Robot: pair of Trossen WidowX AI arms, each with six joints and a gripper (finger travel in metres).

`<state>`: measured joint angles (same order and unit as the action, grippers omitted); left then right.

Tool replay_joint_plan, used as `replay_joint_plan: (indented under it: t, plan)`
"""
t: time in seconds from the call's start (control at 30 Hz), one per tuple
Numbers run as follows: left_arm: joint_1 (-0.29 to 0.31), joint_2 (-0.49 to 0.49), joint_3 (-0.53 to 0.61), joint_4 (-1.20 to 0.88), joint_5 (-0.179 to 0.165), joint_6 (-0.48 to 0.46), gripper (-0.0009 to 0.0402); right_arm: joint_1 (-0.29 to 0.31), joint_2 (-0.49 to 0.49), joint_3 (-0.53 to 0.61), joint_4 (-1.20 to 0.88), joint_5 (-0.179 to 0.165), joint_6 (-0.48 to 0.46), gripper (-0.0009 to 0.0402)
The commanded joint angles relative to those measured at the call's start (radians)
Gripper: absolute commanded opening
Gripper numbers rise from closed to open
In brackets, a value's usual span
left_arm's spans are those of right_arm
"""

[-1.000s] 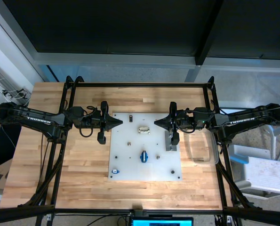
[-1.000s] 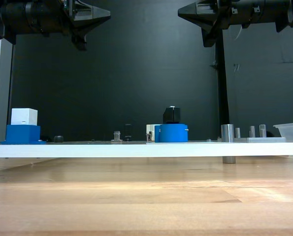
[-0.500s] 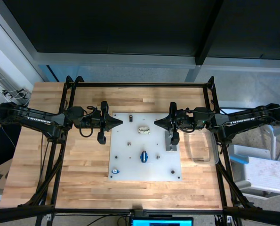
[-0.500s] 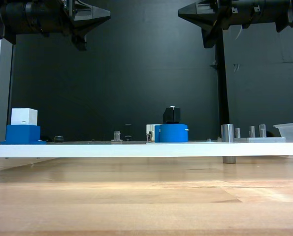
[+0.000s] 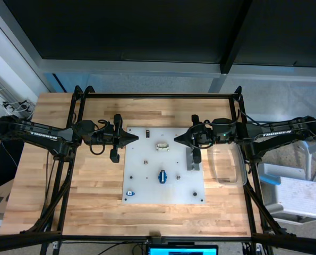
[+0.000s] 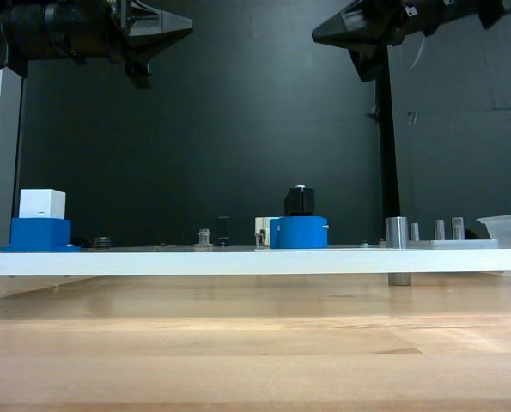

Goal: Pick the 16mm cylinder and place it in the container

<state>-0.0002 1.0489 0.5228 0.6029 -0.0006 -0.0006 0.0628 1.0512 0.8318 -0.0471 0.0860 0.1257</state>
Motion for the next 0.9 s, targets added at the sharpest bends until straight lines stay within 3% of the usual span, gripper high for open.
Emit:
replay_joint_plan:
  t: [0.03,0.23,0.6,0.9]
  plan:
    - [0.000,0.000,0.000,0.000,0.000,0.000,0.0000,0.000,0.034,0.093,-0.203,0.000,0.000,0.0000]
    - [0.000,0.000,0.000,0.000,0.000,0.000,0.0000,0.001,0.124,0.272,-0.518,-0.001,-0.003,0.0000]
    - [0.000,0.000,0.000,0.000,0.000,0.000,0.0000,0.007,0.294,0.510,-0.911,-0.010,-0.019,0.0000]
    - [0.000,0.000,0.000,0.000,0.000,0.000,0.0000,0.045,0.401,0.618,-1.064,0.002,-0.056,0.0015]
